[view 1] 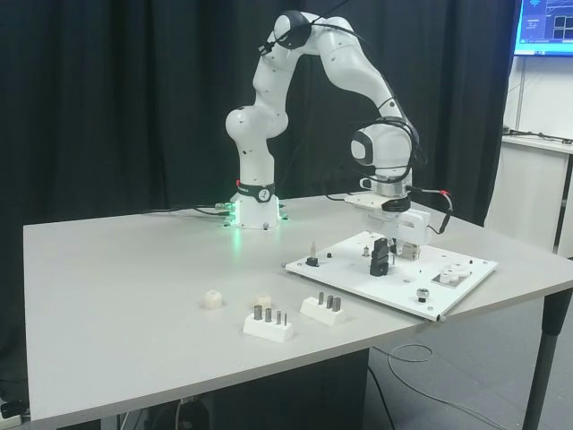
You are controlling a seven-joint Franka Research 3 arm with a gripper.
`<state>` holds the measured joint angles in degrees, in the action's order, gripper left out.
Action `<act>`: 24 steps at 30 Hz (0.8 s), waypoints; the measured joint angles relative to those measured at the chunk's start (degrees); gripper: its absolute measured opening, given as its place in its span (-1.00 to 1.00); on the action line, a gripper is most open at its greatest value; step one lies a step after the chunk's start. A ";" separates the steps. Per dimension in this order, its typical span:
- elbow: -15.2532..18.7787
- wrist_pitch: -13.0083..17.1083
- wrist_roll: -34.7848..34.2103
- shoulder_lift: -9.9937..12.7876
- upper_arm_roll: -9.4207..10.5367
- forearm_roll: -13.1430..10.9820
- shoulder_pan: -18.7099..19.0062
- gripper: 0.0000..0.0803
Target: Insert square peg 1.
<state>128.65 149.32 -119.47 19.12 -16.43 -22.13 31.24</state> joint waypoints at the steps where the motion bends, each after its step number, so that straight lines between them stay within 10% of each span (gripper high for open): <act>1: 0.01 0.07 -0.34 0.00 0.00 0.00 0.00 -0.92; 24: 0.35 1.02 -3.16 -0.06 -0.01 -0.63 0.18 -0.92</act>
<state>129.01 150.34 -122.64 19.06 -16.44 -22.76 31.42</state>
